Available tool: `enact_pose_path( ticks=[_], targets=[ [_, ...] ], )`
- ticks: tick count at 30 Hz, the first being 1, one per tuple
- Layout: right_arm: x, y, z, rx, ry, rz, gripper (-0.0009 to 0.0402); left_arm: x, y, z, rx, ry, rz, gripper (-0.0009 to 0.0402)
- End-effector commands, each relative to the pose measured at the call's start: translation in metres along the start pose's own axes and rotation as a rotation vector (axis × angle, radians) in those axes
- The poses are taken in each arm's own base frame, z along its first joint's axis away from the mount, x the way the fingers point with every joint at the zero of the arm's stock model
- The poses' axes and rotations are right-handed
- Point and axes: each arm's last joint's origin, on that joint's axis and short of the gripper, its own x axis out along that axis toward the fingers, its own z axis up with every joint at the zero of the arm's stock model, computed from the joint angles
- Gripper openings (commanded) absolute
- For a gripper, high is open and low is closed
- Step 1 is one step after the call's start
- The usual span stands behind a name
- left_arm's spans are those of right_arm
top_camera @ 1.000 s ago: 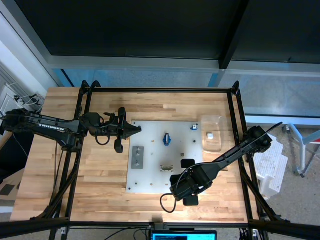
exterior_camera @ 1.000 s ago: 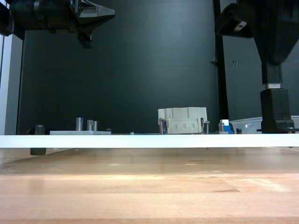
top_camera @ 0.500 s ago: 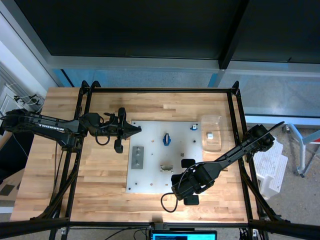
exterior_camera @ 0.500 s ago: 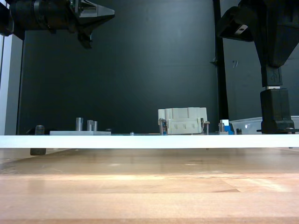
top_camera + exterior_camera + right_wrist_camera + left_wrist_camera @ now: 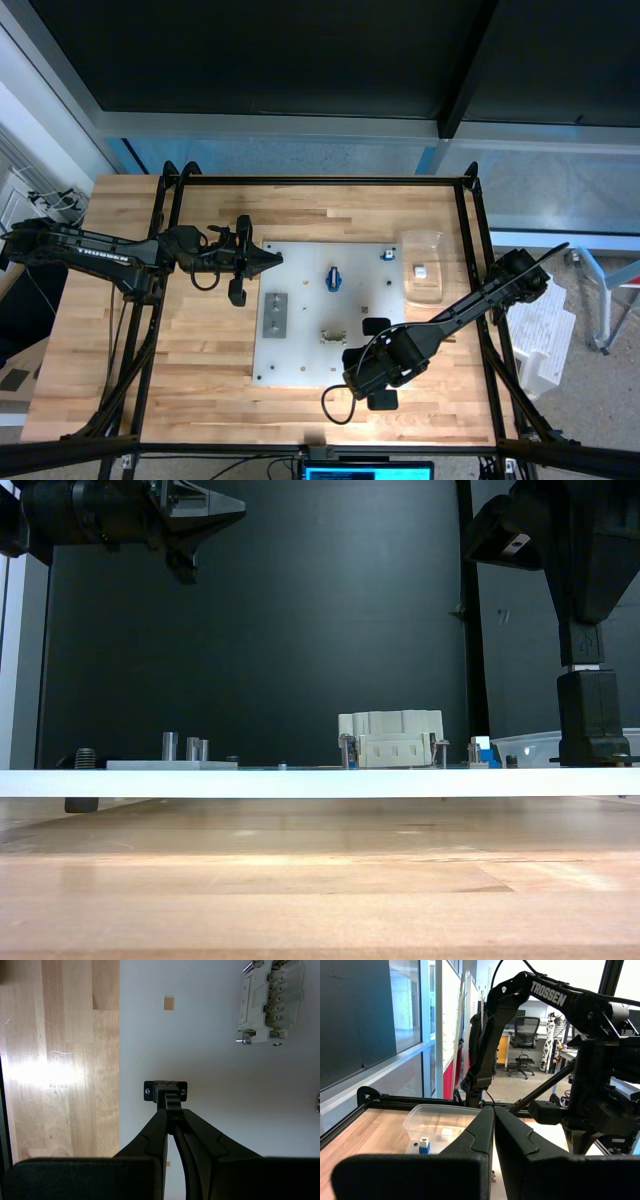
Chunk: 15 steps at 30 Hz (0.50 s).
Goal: Pick the USB connector and install on taskboard
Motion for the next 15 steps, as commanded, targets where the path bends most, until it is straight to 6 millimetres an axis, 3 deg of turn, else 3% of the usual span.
enact_pose_path(
  ticks=[1,15],
  targets=[
    [0.0,0.0,0.0,0.0,-0.005,0.002,0.0034,0.0,0.0,0.0,0.0,-0.001,0.0,0.0],
    [-0.019,-0.006,-0.004,0.005,-0.035,-0.011,0.0125,0.0,0.0,0.0,0.0,0.001,0.0,0.0]
  ],
)
